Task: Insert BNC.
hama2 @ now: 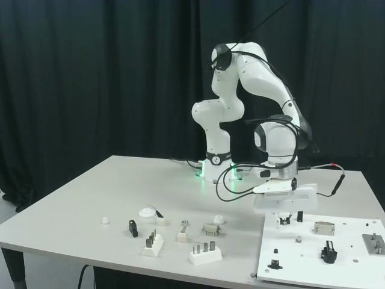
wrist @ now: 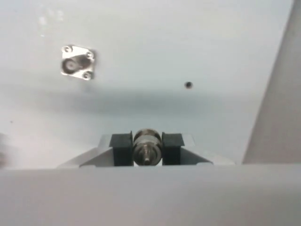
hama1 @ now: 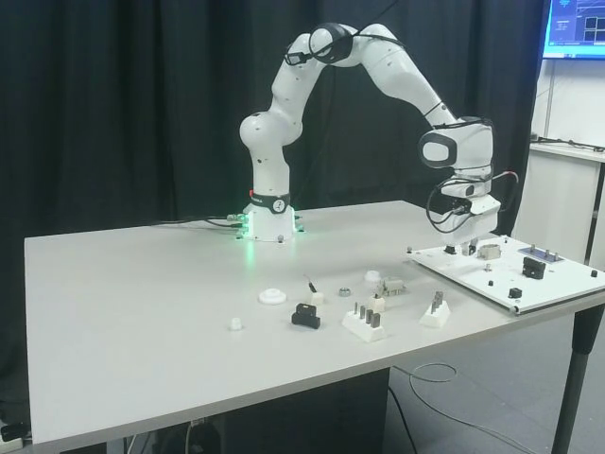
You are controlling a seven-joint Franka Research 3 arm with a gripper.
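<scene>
The gripper (wrist: 147, 149) is closed on the BNC connector (wrist: 146, 146), its two black fingertip pads (wrist: 121, 148) pressing the plug from either side. In the wrist view the connector is a short round metal barrel with a ribbed collar and a small pin at its centre, held with its axis pointing down toward the white board (wrist: 164, 56) below. On that board sits the BNC socket (wrist: 77, 62), a square metal flange with a screw at each corner and a round jack in the middle; it is well apart from the held plug, and a small dark hole (wrist: 188, 84) marks the board between them. From the room cameras the white arm (hama2: 264, 96) reaches over the near end of the board (hama2: 325, 265), which lies at one side of the grey worktop (hama1: 142, 303), and the gripper (hama2: 284, 219) hovers just above the board's surface. Small white blocks with upright pegs (hama1: 364, 322) and other loose parts lie on the worktop beside the board.
</scene>
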